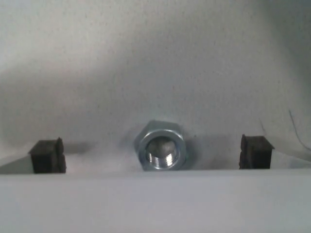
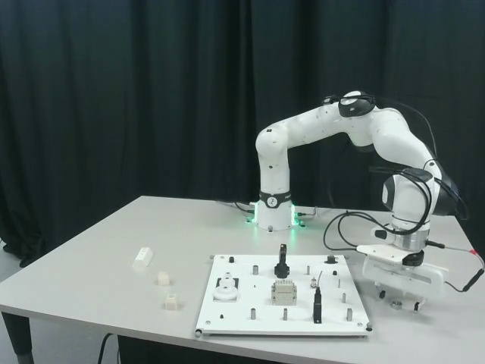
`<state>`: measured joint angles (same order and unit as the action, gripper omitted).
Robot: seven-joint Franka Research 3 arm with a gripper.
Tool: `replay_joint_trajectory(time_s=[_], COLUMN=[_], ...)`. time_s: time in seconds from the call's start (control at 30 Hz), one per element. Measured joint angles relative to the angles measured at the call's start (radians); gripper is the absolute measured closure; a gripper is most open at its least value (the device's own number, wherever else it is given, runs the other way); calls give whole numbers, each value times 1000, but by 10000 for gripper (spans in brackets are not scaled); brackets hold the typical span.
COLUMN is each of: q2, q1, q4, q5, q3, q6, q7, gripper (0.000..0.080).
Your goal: Pick bolt 4.
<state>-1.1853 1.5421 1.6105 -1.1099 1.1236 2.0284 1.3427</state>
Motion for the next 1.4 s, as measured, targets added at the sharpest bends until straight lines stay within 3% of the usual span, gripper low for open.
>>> replay_joint_trajectory(time_s=[0.8, 0.83, 1.0, 1.03, 1.2, 1.23, 1.4], q2=[-2, -2, -2, -2, -2, -2, -2], q1=[-10, -10, -10, -10, -10, -10, -10], q4=[1, 1, 1, 1, 1, 1, 1], q5=[0, 0, 0, 0, 0, 0, 0], q3=[-21, -21, -22, -22, -23, -23, -23], q6=[16, 15, 14, 14, 14, 14, 14], q7=[0, 0, 0, 0, 0, 0, 0], gripper=[3, 138, 138, 306, 306, 506, 506])
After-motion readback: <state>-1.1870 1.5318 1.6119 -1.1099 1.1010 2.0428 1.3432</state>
